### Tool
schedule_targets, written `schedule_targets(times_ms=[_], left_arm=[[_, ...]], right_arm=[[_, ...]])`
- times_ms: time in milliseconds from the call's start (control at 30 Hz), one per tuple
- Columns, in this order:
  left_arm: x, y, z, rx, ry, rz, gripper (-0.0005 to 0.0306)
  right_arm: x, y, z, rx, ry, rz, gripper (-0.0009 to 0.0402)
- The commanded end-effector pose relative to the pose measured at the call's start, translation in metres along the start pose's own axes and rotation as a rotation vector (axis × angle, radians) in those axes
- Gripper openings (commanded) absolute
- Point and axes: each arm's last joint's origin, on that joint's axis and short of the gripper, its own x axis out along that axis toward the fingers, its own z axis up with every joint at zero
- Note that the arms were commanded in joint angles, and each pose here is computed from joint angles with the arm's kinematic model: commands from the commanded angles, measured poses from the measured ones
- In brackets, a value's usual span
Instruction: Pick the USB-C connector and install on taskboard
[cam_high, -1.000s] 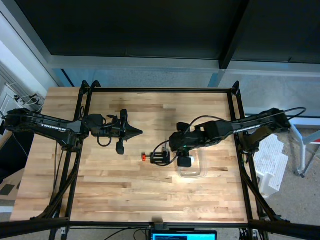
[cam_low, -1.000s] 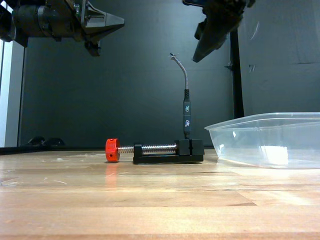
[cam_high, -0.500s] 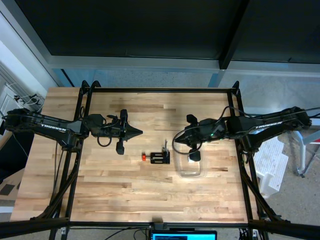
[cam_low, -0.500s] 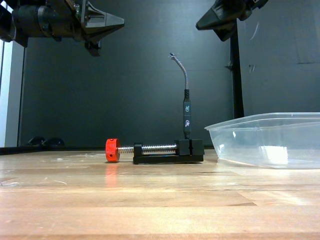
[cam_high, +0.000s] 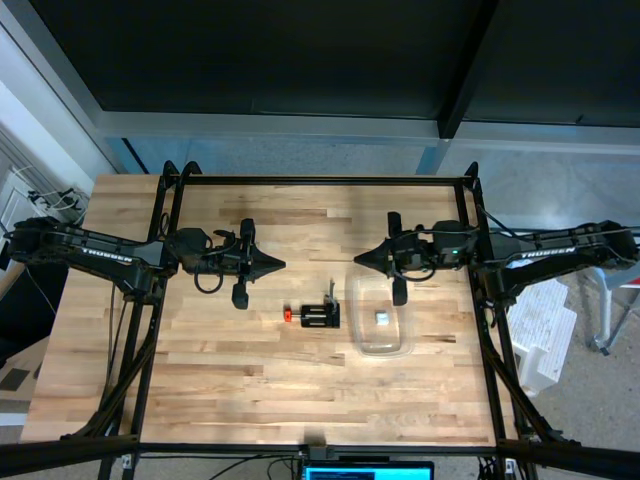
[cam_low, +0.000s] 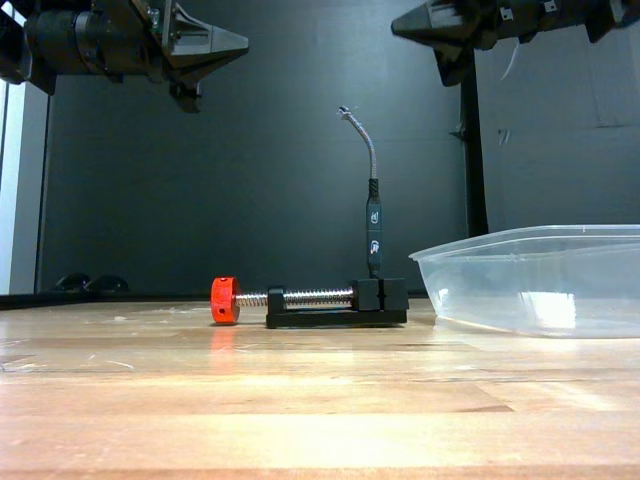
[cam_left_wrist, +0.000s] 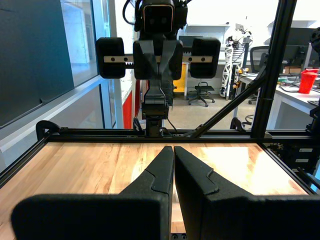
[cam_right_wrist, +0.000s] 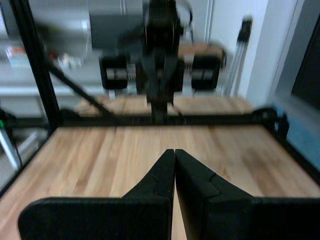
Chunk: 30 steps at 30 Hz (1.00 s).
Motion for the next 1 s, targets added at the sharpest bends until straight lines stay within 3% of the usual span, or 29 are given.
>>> schedule_targets(times_ms=[33, 100, 233, 500, 1000], left_arm=[[0.0, 0.0, 0.0, 0.0, 0.0, 0.0, 0.0], [0.0, 0.0, 0.0, 0.0, 0.0, 0.0, 0.0], [0.0, 0.0, 0.0, 0.0, 0.0, 0.0, 0.0], [0.0, 0.0, 0.0, 0.0, 0.0, 0.0, 0.0], [0.0, 0.0, 0.0, 0.0, 0.0, 0.0, 0.0]], right_arm=[[-0.002, -0.004, -0.007, 0.025, -0.057, -0.017, 0.0], [-0.004, -0.007, -0.011, 0.032, -0.077, -0.023, 0.0], [-0.006, -0.008, -0.02, 0.03, -0.096, 0.0, 0.0], [-0.008, -0.009, -0.032, 0.032, -0.079, -0.001, 0.0], [-0.008, -0.008, -0.031, 0.047, -0.081, 0.015, 0.0]])
